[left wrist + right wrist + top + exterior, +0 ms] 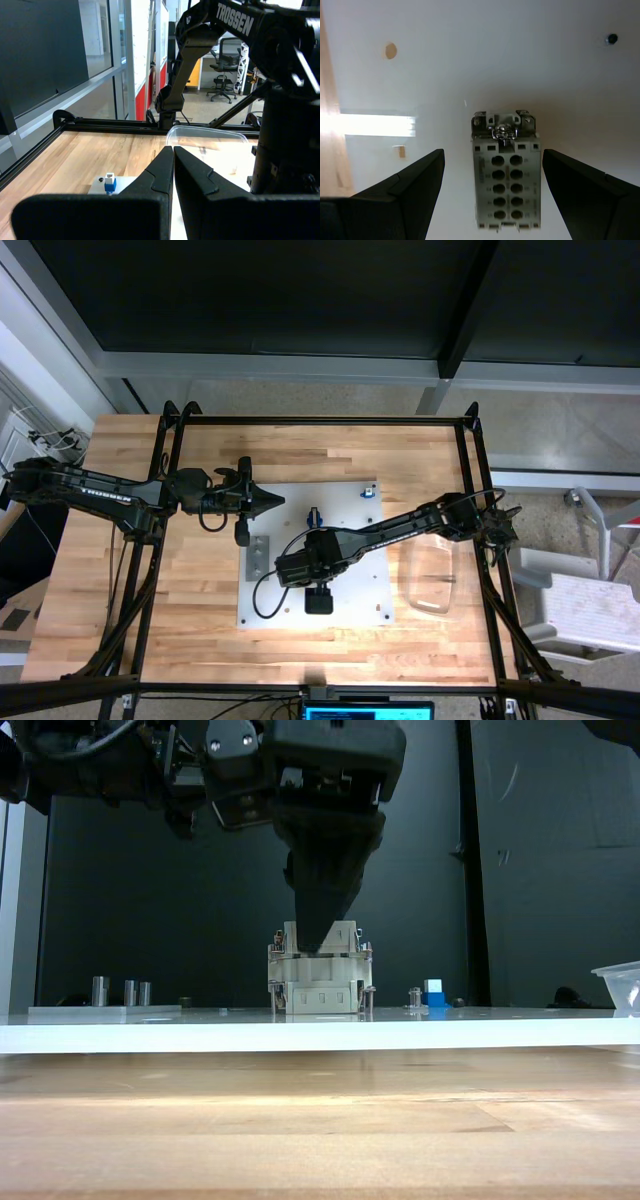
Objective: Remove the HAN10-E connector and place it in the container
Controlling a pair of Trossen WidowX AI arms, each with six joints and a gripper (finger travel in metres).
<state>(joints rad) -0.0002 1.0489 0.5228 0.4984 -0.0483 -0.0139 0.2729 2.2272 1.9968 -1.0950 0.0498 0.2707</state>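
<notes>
Right gripper (493,151) is hovering, jaws apart, over the pins-up connector (506,172), its long axis lying along their gap; left gripper (173,150) is hanging over the board (350,502) edge, jaws together

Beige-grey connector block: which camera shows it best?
Right wrist view: connector block face-on inside open right gripper. Low view shows its side; high and left wrist views miss it. Shut left gripper hovers farther left.

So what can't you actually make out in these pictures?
- Low view: the right gripper, open over the connector, covers its top. The clear tub is cut off by the picture's edge.
- High view: the connector is hidden under the right gripper on the white board.
- Left wrist view: the left gripper, shut at the board's far left corner, blocks most of the board.
</notes>
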